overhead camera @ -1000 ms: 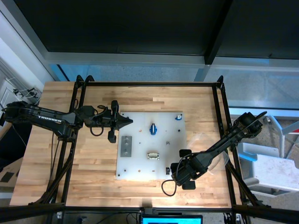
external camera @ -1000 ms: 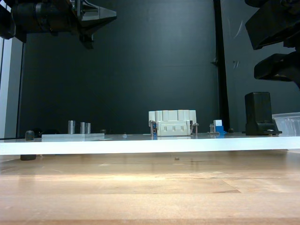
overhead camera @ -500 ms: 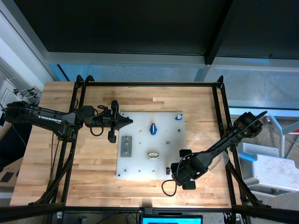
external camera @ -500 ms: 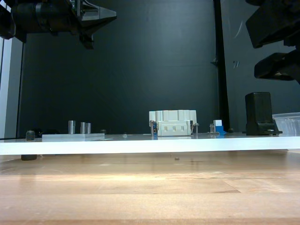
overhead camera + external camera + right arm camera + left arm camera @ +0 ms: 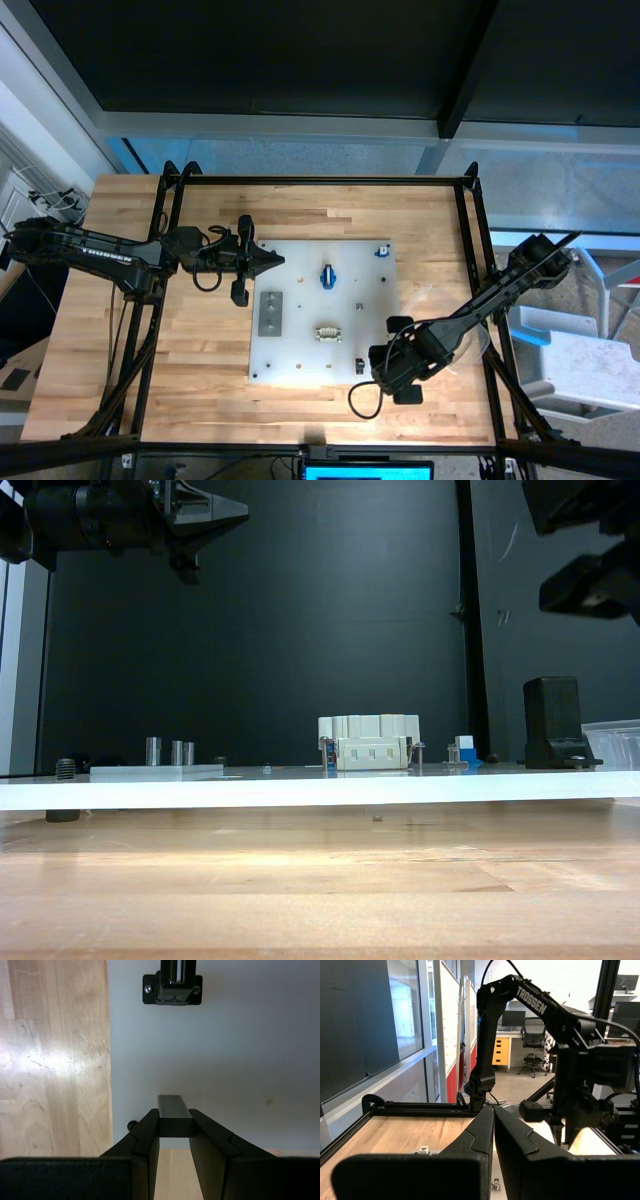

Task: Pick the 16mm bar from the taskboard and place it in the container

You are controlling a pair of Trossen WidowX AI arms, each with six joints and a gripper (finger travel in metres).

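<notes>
Wood counter (image 5: 200,380): right gripper (image 5: 175,1116), jaws pinching the dark-grey 16mm bar (image 5: 172,1105) over the white square taskboard's (image 5: 300,350) near-right corner, should swing level to the clear plastic container (image 5: 615,745); left gripper (image 5: 277,260) hovers closed, far-left.

Lab office: wooden workbench (image 5: 200,360), desk chair (image 5: 535,1045)

High view looks down, low view level; both share the taskboard (image 5: 300,345).
</notes>
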